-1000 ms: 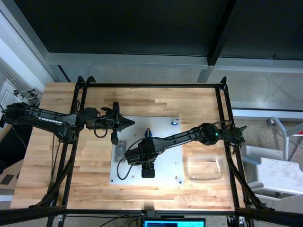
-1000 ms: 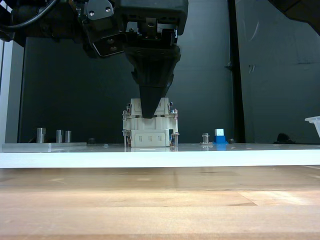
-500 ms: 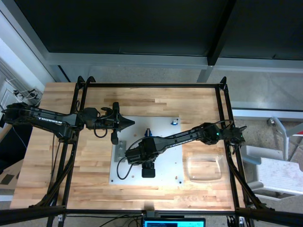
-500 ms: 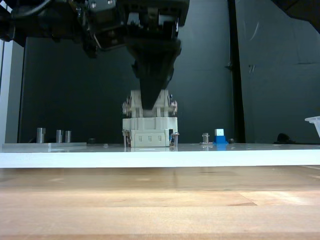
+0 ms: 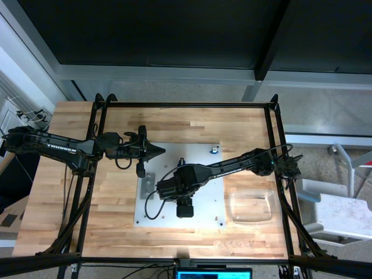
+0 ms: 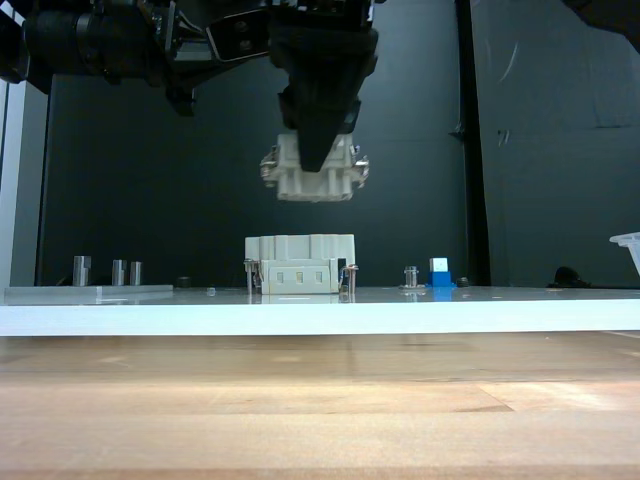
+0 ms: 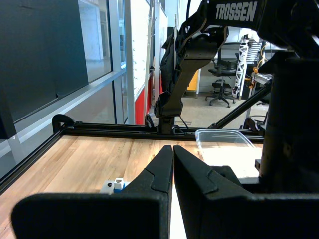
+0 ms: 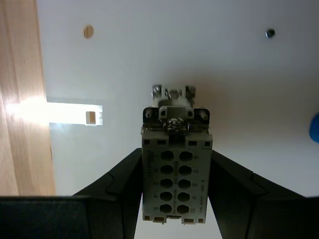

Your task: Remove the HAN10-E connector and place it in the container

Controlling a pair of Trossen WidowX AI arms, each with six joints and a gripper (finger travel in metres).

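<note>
Lifted since a second ago, the HAN10-E connector hangs clear above its housing, clamped across its long sides in the right tool. It looks rigid, light and smooth-sided. The container waits well right. Left tool, fingers together, idles by the board.

I get soft, even overhead light on the table. Low down, the right end effector, raised over the white board, is a black silhouette against darkness. Its wrist view blows the board out, with a glare strip, yet the clamped HAN10-E connector is sharp. The left end effector, fingers together near the board's far corner, looms dark.
</note>
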